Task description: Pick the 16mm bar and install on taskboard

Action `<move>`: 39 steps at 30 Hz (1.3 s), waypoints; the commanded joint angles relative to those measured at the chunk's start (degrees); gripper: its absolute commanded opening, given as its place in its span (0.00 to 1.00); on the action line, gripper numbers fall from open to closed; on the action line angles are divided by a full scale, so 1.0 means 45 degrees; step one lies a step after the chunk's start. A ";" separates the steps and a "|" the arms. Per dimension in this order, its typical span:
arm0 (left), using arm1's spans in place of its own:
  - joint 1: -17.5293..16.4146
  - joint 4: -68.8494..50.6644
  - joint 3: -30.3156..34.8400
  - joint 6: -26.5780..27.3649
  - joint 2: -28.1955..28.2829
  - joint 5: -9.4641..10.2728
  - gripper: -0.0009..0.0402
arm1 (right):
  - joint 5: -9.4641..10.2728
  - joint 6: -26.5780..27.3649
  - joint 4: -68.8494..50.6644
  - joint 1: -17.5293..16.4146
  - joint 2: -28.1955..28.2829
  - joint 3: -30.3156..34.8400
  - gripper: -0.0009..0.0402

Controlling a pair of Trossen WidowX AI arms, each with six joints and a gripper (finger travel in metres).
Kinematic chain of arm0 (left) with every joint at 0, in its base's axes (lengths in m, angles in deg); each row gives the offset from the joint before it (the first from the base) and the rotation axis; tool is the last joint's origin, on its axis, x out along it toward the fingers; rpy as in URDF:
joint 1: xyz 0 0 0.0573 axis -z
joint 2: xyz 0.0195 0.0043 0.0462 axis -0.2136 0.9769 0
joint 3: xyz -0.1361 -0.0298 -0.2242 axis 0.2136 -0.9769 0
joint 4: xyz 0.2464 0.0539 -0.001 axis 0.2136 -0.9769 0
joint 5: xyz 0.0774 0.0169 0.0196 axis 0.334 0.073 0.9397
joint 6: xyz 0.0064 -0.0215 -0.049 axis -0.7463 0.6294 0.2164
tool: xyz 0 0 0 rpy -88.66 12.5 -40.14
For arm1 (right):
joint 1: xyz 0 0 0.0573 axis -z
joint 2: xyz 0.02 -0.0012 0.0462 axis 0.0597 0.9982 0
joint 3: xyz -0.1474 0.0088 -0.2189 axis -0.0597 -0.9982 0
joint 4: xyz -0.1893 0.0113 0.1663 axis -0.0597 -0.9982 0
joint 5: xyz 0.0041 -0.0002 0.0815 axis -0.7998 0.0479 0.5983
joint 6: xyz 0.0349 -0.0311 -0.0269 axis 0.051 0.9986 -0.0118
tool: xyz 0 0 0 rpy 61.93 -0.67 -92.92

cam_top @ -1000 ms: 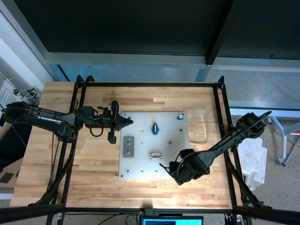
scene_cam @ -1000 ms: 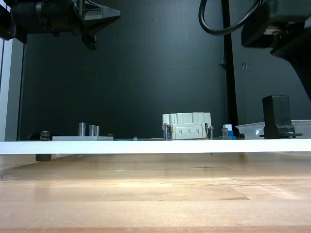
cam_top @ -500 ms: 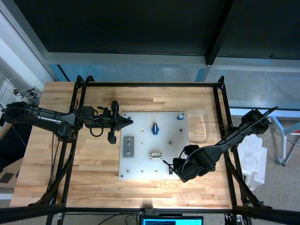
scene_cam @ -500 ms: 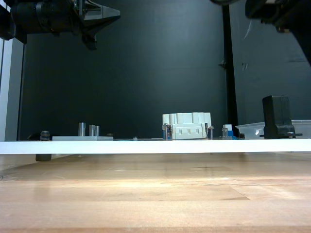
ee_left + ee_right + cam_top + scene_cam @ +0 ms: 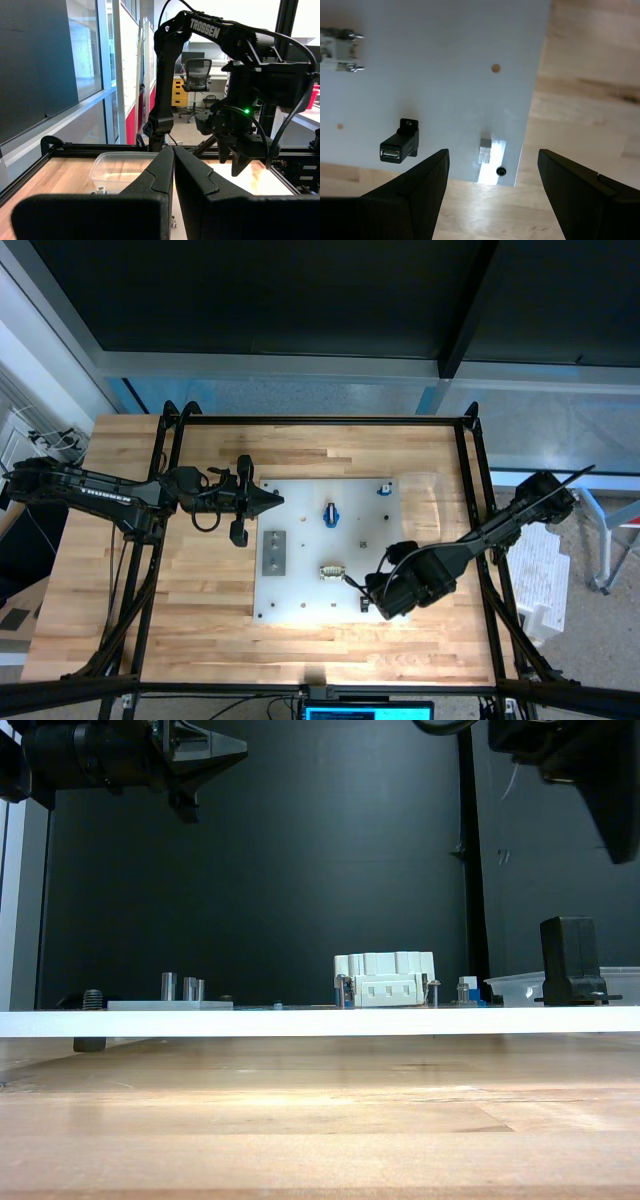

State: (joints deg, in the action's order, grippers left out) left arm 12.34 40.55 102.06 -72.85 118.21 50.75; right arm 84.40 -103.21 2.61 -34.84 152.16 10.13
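The pale wood-plank table (image 5: pixel 120 580) carries the matte white taskboard (image 5: pixel 300 590) flat at its middle, within reach of both arms. My left gripper (image 5: pixel 272 498) hangs high over the board's left edge, clenched on nothing; parked, I judge. My right gripper (image 5: pixel 358 595) hovers above the near right corner, pointing down, spread wide and empty, presumably searching for a pick. The grey metal block (image 5: pixel 272 552) holds short upright pegs (image 5: pixel 168 986). Under the right claw sit a boxy black USB socket (image 5: pixel 397 147) and a small shiny metal stub (image 5: pixel 485 149). I cannot tell for certain where the 16mm bar is.
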 commanded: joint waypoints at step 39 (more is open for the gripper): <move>-0.0005 0.0000 0.0005 -0.0005 0.0005 0.0000 0.02 | 0.0787 2.3975 0.3288 0.6727 -0.3492 -0.1370 0.03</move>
State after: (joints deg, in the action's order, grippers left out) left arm 12.34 40.52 102.06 -72.87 118.23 50.77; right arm 87.95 3.17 15.33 -5.21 137.06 4.57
